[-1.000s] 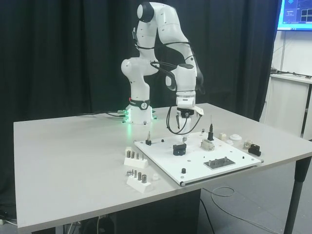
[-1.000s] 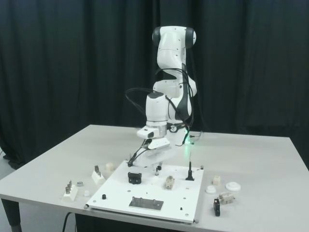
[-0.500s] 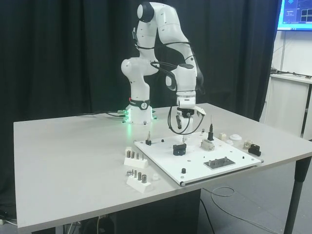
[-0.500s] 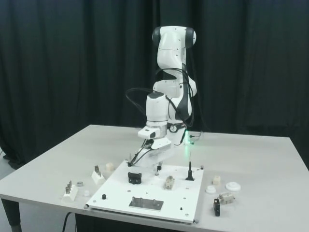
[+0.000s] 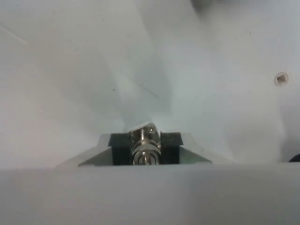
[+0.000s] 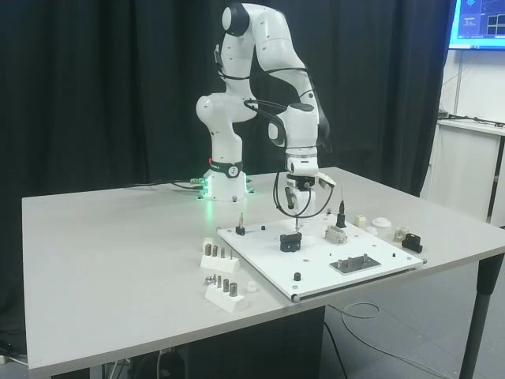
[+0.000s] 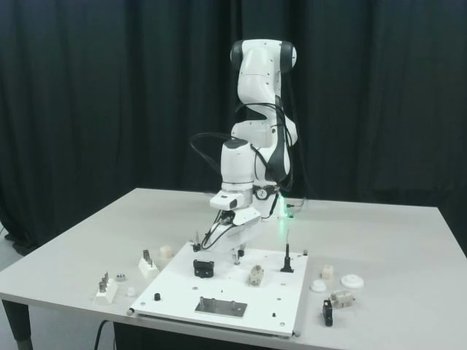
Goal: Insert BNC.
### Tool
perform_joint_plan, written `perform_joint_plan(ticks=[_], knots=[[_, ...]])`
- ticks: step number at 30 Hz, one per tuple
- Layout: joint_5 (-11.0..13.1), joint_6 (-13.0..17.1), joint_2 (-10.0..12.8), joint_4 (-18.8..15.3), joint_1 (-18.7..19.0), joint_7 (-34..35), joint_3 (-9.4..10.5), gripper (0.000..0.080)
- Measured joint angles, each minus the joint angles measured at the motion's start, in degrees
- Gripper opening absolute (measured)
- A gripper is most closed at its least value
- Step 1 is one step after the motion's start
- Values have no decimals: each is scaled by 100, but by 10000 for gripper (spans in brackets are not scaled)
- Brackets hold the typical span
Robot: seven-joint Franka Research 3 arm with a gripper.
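One BNC plug sits between the two black fingers of the single gripper, which is closed on it and hangs above the one white board. Below it stands one black mount; off to the side, two white peg blocks rest on the grey table.

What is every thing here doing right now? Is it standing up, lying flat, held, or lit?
gripper: raised above the board, shut on the plug.
BNC plug: held between the black finger pads, not yet in a socket.
white board: lying flat on the grey table.
black post: standing upright on the board.
grey plate: lying flat on the board.
green light: lit at the arm's base.
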Motion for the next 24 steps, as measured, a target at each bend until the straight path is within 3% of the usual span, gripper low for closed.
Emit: perform_joint_plan(ticks=[24], knots=[[-13, -58, -9, 1, -4, -1320, -8, 125]])
